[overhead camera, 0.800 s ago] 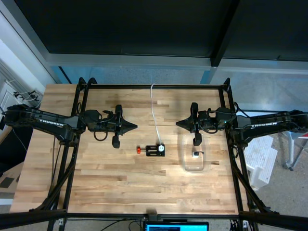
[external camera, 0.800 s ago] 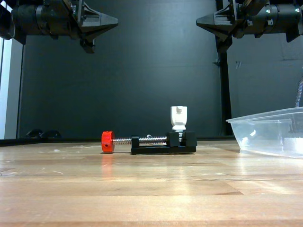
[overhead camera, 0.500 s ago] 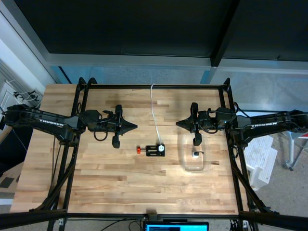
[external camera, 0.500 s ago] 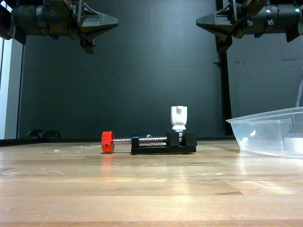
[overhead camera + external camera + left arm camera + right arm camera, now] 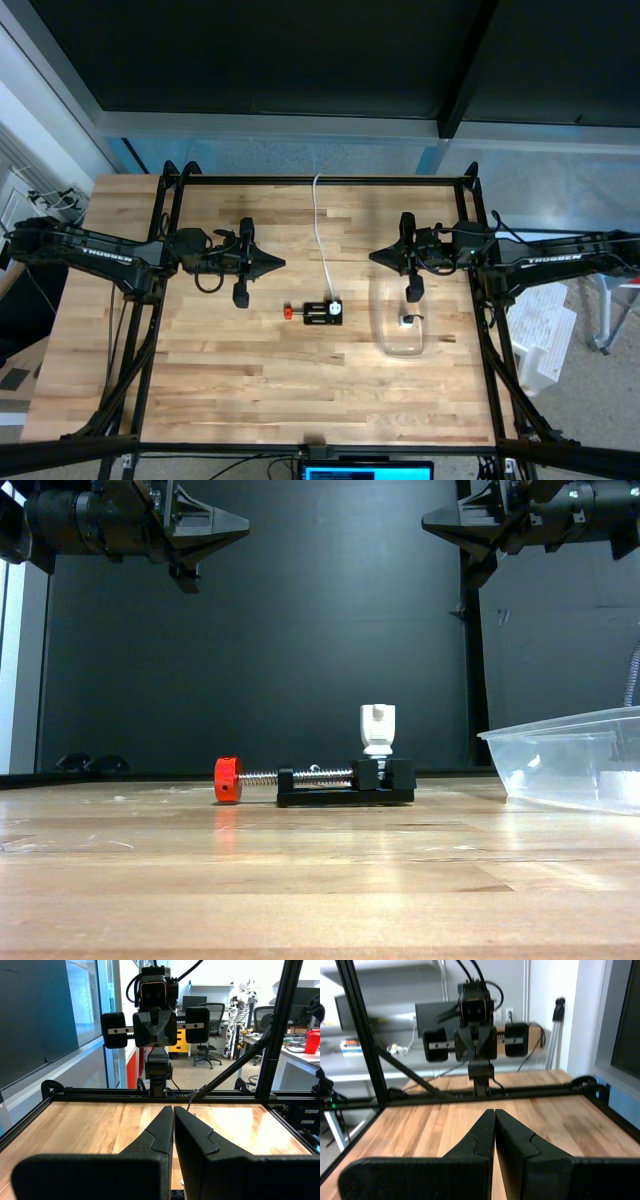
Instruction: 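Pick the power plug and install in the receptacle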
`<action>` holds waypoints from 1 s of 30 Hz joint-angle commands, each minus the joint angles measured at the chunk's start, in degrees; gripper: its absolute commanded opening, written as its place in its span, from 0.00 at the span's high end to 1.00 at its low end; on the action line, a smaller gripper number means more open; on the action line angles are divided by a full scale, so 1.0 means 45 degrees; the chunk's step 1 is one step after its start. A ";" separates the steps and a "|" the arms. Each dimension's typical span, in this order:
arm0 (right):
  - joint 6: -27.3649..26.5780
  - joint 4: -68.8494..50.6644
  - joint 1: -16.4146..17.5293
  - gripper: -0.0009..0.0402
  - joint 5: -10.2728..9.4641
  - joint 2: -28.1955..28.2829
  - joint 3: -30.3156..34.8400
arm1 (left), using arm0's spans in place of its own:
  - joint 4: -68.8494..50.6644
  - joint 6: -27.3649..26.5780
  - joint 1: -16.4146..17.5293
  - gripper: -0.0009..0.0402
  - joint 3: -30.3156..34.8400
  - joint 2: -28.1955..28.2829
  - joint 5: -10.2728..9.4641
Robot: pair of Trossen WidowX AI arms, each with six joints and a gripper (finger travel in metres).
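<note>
Only legible txt is the brand word "TROSSEN", white caps on black. One instance runs along the left arm (image 5: 102,255), well left of the receptacle (image 5: 334,309). A 2nd runs along the right arm (image 5: 548,259), well right of the receptacle, fainter but same word. Each link leads inward to its gripper: left gripper (image 5: 283,264) up-left of the receptacle, right gripper (image 5: 371,258) up-right of it, both w/ fingers pressed together. The screen (image 5: 367,470) at the table's near edge, below the receptacle, shows content too small to read.
</note>
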 commanded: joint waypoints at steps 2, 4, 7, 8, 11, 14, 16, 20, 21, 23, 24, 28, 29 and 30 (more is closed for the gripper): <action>-0.0058 -0.2404 0.0112 0.98 0.0000 -0.0583 0.0777 | 0.0005 0.0000 0.0000 0.98 0.0005 0.0000 0.0005; -0.0058 -0.3589 0.0272 0.98 0.0000 -0.0826 0.1171 | 0.0010 0.0000 0.0005 0.98 0.0005 0.0000 0.0005; -0.0068 -0.5853 0.0544 0.98 0.0141 -0.0933 0.1923 | 0.0005 0.0000 0.0000 0.98 0.0005 0.0000 0.0005; -0.0068 -0.6620 0.0627 0.98 0.0151 -0.0928 0.2176 | 0.0005 0.0000 0.0000 0.98 0.0005 0.0000 0.0005; -0.0053 -0.8359 0.0937 0.98 0.0447 -0.0928 0.2681 | 0.0005 0.0000 0.0000 0.98 0.0005 0.0000 0.0005; -0.0034 -0.9816 0.1389 0.98 0.0855 -0.0928 0.3089 | 0.0005 0.0000 0.0005 0.98 0.0005 0.0000 0.0005; 0.0063 -1.0695 0.1749 0.98 0.1229 -0.0928 0.3317 | 0.0005 0.0000 0.0000 0.98 0.0005 0.0000 0.0005; 0.0481 -1.2036 0.2463 0.98 0.1787 -0.0928 0.3677 | 0.0005 0.0000 0.0000 0.98 0.0005 0.0000 0.0005; 0.0593 -1.2347 0.2642 0.98 0.1909 -0.0928 0.3750 | 0.0005 0.0000 0.0000 0.98 0.0005 0.0000 0.0005; 0.0787 -1.2954 0.2963 0.98 0.2084 -0.0928 0.3891 | 0.0005 0.0000 0.0005 0.98 0.0005 0.0000 0.0005; 0.0928 -1.3250 0.3109 0.98 0.2123 -0.0928 0.3954 | 0.0005 0.0000 0.0005 0.98 0.0005 0.0000 0.0005; 0.1423 -1.4222 0.3604 0.98 0.2123 -0.0971 0.4104 | 0.0005 0.0000 0.0005 0.98 0.0005 0.0000 0.0005; 0.1593 -1.4392 0.3730 0.98 0.2123 -0.1035 0.4104 | 0.0005 0.0000 0.0000 0.98 0.0005 0.0000 0.0005; 0.1758 -1.4547 0.3861 0.98 0.2123 -0.1132 0.4095 | 0.0005 0.0000 0.0000 0.98 0.0005 0.0000 0.0005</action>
